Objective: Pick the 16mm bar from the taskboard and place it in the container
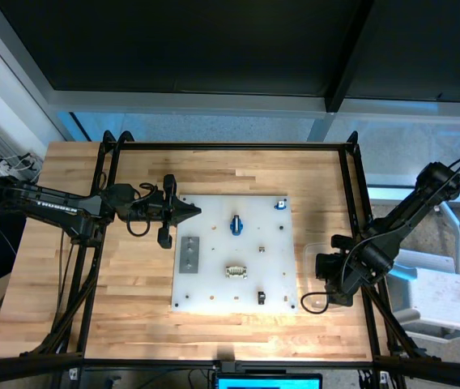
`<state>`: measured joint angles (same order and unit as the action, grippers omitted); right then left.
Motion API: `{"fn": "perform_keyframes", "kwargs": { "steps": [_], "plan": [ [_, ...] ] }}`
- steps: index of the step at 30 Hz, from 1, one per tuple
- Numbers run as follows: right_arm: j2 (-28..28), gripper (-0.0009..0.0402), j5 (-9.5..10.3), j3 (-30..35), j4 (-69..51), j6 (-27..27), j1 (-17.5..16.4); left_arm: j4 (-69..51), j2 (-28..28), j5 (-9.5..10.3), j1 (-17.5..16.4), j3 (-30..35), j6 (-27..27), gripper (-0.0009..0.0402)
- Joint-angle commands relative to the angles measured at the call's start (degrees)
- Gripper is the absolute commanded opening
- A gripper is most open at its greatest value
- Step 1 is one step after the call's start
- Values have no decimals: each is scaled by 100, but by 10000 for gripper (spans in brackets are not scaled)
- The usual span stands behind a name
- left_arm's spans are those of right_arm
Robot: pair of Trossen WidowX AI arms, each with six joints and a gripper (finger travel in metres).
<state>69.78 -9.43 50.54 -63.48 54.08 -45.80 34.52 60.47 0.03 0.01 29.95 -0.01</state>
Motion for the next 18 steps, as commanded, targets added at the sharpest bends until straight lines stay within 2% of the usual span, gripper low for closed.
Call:
{"fn": "perform_keyframes", "kwargs": {
  "steps": [1, 12, 15, 18],
  "plan": [
    [11, 56, 7, -52, 15, -11, 0, 2, 2, -2, 0, 0, 0, 0],
    [11, 126, 57, -61, 118, -4, 0, 2, 2, -2, 0, 0, 0, 0],
    [11, 146, 199, -61, 168, 120, 0, 2, 2, 0, 0, 0, 0, 0],
    [11, 161, 199, -61, 216, 118, 2, 0, 2, 0, 0, 0, 0, 0]
  ]
}}
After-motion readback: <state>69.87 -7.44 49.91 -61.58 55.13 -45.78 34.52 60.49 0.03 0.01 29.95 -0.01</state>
